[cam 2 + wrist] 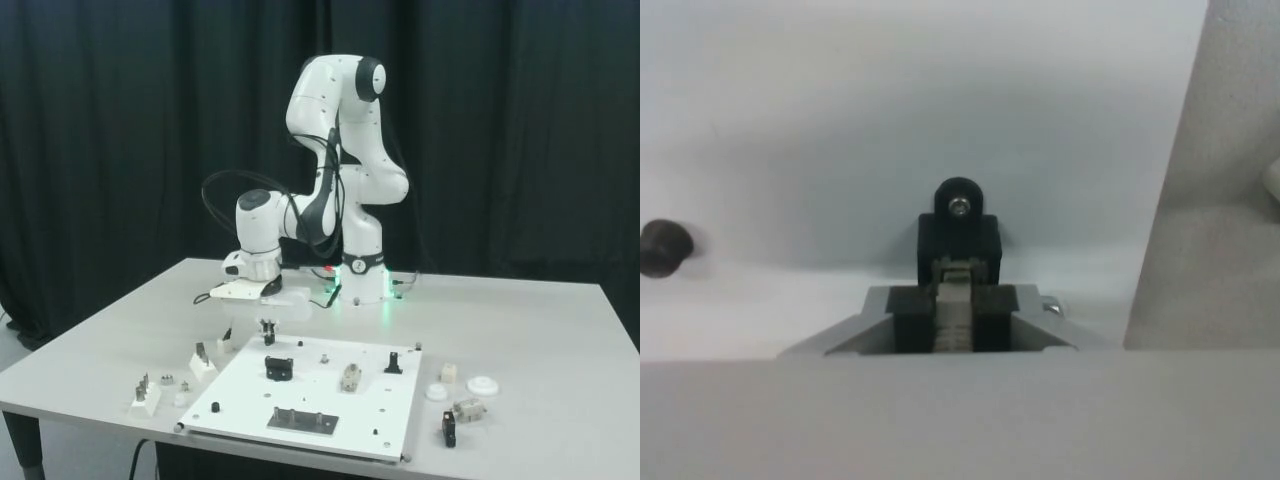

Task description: Insert Ethernet.

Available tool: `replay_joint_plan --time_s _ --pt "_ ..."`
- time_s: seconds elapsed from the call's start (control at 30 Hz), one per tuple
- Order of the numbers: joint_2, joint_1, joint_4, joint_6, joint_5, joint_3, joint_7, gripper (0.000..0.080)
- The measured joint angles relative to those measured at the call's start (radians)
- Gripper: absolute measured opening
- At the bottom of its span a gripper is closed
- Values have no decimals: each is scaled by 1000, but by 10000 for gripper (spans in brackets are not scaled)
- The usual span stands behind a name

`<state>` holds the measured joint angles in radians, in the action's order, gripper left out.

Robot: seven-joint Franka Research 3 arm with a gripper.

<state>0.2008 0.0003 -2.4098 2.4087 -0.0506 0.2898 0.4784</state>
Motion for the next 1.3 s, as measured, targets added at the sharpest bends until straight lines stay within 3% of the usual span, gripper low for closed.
replay_joint_plan --time_s 0.83,0.87,1.03,1.07,1.23,1.27,1.3 --pt "-1 -2 0 -3 13 3 -53 75" --pt "-2 -2 1 -3 13 3 -55 252" --pt "-9 -2 4 -5 9 4 -55 252" --pt "-11 -2 5 -6 8 4 -55 623" --pt "-24 -2 8 -20 2 7 -55 623" --pt "-28 -2 8 -23 1 7 -55 755" --pt "-31 -2 8 -26 0 8 -55 755"
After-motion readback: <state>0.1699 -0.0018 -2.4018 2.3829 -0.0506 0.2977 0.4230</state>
